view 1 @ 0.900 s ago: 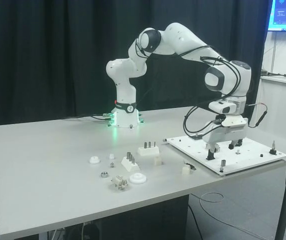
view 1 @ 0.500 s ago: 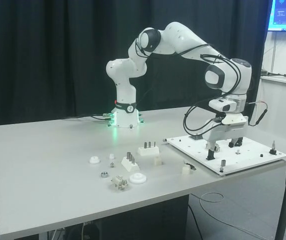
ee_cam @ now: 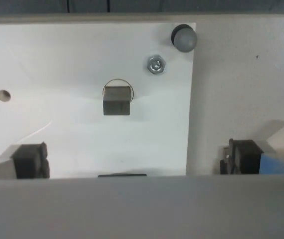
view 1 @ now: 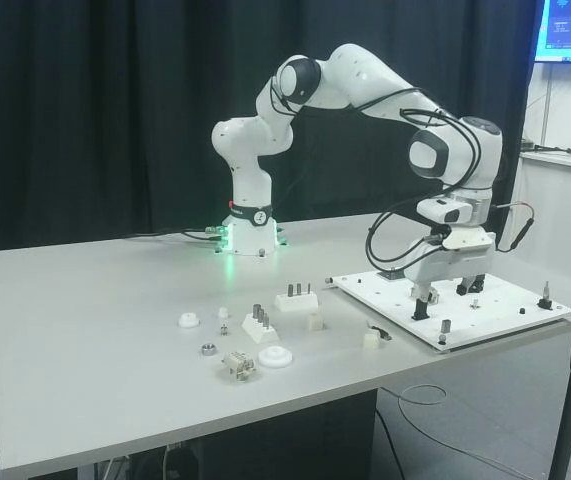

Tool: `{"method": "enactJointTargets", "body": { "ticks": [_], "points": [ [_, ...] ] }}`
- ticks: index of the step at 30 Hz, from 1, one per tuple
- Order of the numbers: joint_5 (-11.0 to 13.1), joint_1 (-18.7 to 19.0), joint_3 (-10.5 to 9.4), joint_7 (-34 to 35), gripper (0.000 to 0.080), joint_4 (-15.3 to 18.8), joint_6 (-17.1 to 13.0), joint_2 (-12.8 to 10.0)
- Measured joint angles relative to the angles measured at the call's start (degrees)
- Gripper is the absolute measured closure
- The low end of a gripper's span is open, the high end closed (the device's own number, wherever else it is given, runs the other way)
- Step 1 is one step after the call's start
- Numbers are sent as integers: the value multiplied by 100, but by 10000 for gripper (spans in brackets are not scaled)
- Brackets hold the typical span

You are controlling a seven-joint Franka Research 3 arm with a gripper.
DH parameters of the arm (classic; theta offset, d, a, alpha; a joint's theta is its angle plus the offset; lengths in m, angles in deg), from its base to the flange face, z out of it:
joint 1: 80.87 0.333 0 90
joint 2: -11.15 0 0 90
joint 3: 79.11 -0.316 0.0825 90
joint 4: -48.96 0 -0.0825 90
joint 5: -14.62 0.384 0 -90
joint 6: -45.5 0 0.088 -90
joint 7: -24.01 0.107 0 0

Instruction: Pick BNC.

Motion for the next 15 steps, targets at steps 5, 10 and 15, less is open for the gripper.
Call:
{"method": "enactJointTargets", "body": {
  "ticks": [5,10,15],
  "points": [
    [17,-9,0,2,3,1,-5,-12],
    [17,-13,1,2,3,2,-21,-24],
    [14,-14,9,2,3,4,-37,-35]
  ]
}}
